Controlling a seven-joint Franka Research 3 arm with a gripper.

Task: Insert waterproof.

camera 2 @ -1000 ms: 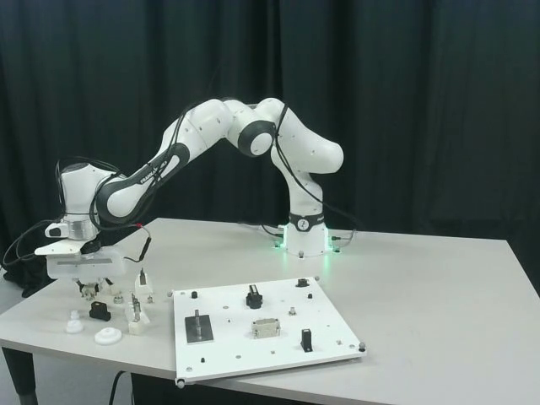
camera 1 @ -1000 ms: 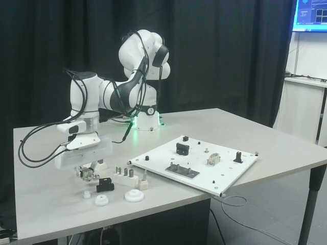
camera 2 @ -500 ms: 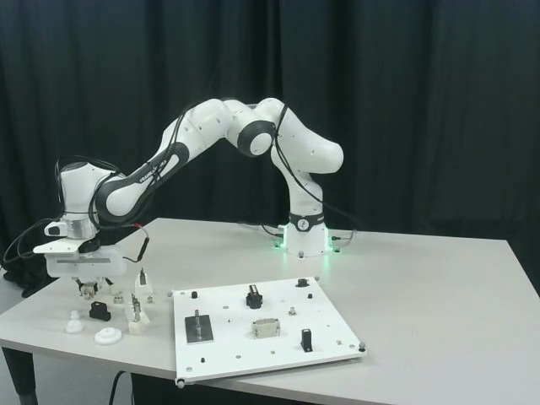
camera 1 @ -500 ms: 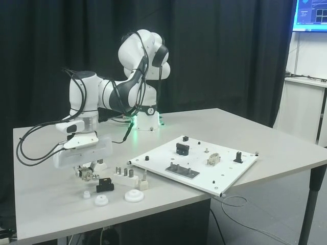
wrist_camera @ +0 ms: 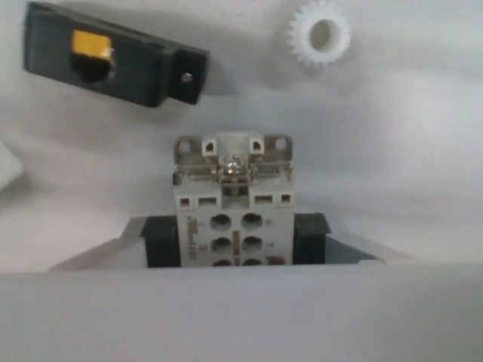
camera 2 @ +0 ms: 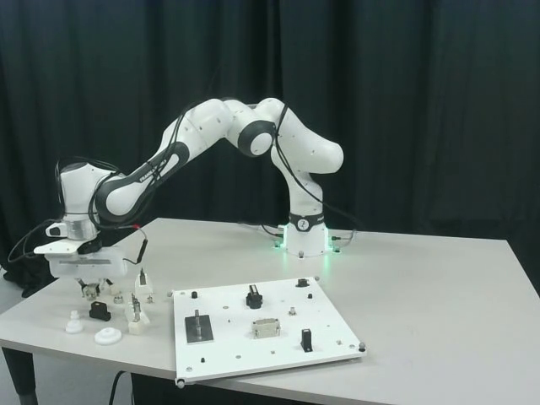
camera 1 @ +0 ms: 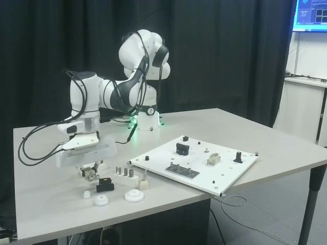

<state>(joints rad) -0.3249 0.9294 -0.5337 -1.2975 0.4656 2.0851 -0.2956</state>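
White waterproof connector (wrist_camera: pixel 234 197) clamped between the black pads (wrist_camera: pixel 160 241) of the tool (camera 1: pixel 90 171), now raised slightly off the grey surface (camera 1: pixel 51 204) by the black block (wrist_camera: pixel 113 64) and white gear (wrist_camera: pixel 320 33). Pickup apparently done. Still needs carrying to the white board (camera 1: pixel 230 176), well apart, for seating.

I see black curtains (camera 2: pixel 422 101) hanging behind the grey table (camera 2: pixel 439 287); far right stand a white cabinet (camera 1: pixel 301 107) and a lit screen (camera 1: pixel 310 15).
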